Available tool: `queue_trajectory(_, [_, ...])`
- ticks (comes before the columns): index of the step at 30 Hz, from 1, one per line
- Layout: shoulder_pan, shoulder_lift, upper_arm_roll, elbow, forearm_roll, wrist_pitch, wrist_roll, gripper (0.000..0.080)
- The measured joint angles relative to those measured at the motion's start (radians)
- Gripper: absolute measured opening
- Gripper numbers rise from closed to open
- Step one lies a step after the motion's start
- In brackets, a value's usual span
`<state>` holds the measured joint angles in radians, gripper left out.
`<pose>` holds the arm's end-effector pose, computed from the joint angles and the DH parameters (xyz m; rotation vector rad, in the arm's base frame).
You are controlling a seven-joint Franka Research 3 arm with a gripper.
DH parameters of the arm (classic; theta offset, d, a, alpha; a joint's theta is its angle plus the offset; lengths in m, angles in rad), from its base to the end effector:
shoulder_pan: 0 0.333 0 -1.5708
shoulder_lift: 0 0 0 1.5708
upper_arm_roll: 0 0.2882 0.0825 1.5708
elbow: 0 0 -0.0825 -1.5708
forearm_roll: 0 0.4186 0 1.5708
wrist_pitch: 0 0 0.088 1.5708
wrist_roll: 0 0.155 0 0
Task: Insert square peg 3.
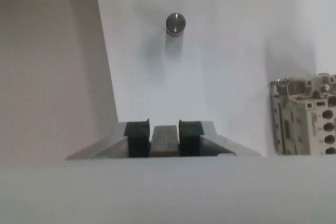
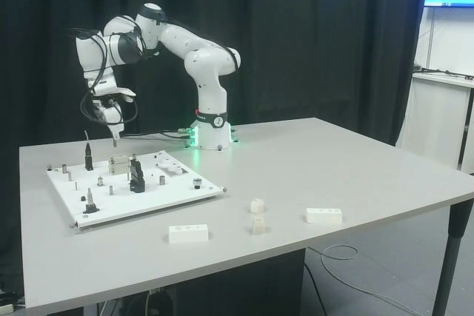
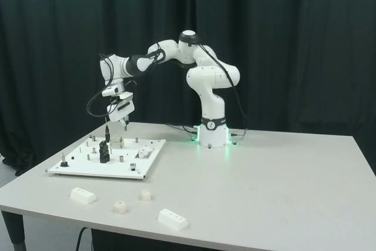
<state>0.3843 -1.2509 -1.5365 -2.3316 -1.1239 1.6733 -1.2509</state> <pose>0.1965 -0.4366 0.2062 -2.7270 -1.1168 -0.1178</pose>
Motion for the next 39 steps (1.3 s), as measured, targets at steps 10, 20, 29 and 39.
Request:
queue_trajectory(10, [0.004,0.000,-0.014,-0.003,0.001,0.003,-0.021,0.0114])
queue_trajectory(20, [0.012,0.002,-0.022,-0.003,0.000,0.011,-0.021,0.0114])
queue_trajectory(29, [0.020,0.012,-0.038,-0.002,-0.008,0.043,-0.021,0.0114])
queue_trajectory(39, [0.034,0.012,-0.054,0.001,-0.028,0.068,-0.021,0.0114])
